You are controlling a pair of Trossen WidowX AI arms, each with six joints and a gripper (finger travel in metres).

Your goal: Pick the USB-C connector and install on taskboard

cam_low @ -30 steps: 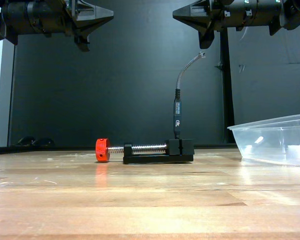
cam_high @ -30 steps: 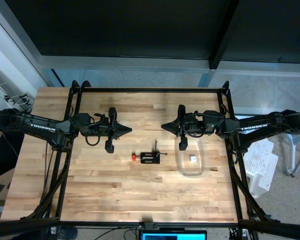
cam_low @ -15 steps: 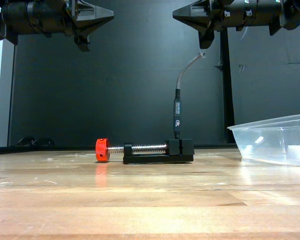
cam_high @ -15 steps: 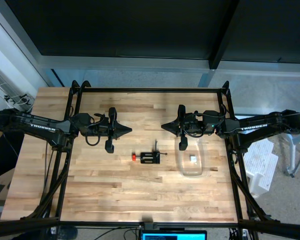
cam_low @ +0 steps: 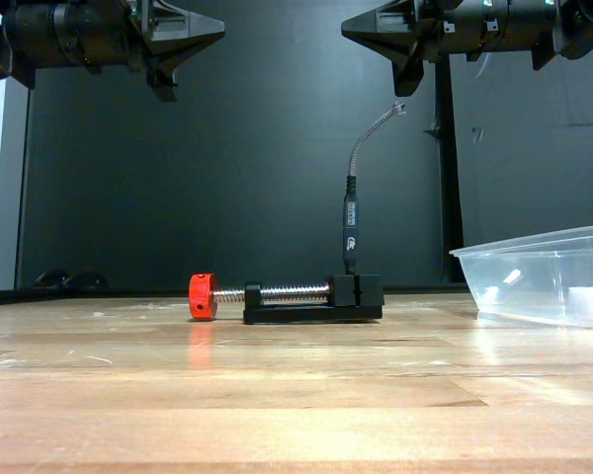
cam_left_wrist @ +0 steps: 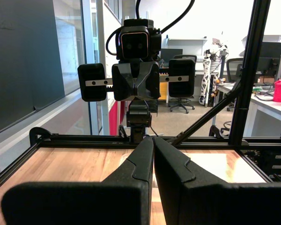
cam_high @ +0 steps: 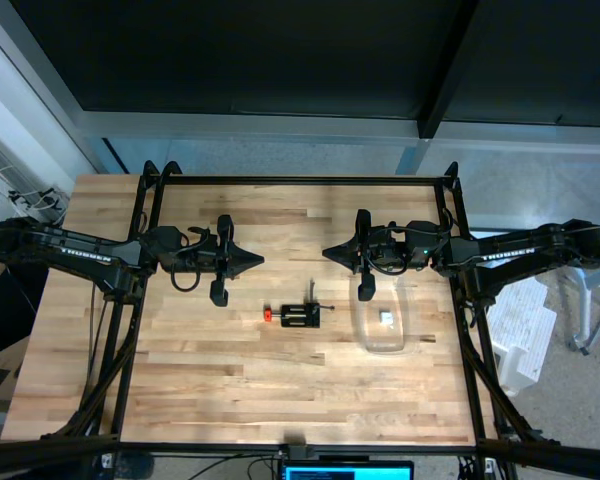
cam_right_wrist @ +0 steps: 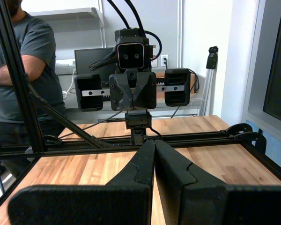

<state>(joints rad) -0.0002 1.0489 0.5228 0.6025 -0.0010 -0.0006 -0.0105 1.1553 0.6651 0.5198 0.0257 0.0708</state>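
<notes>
USB-C connector (cam_low: 349,229) stands upright in the taskboard (cam_low: 361,294), at the end away from the orange-red knob (cam_low: 203,296). Its long axis is vertical, and its braided lead bends over to the right at the top. It looks seated already, though the socket itself is hidden. Both hands hang high above the tabletop (cam_high: 230,380), facing each other. The left hand (cam_high: 259,261) and the right hand (cam_high: 326,252) each have their 2 fingers pressed together, holding nothing. The connector lies below and between them, nearer the right hand. A clear tray (cam_low: 544,259) holding 1 small white piece (cam_high: 386,318) sits to the right of the taskboard. The surface is pale wood planks inside a black frame (cam_high: 300,181), with an office behind.
</notes>
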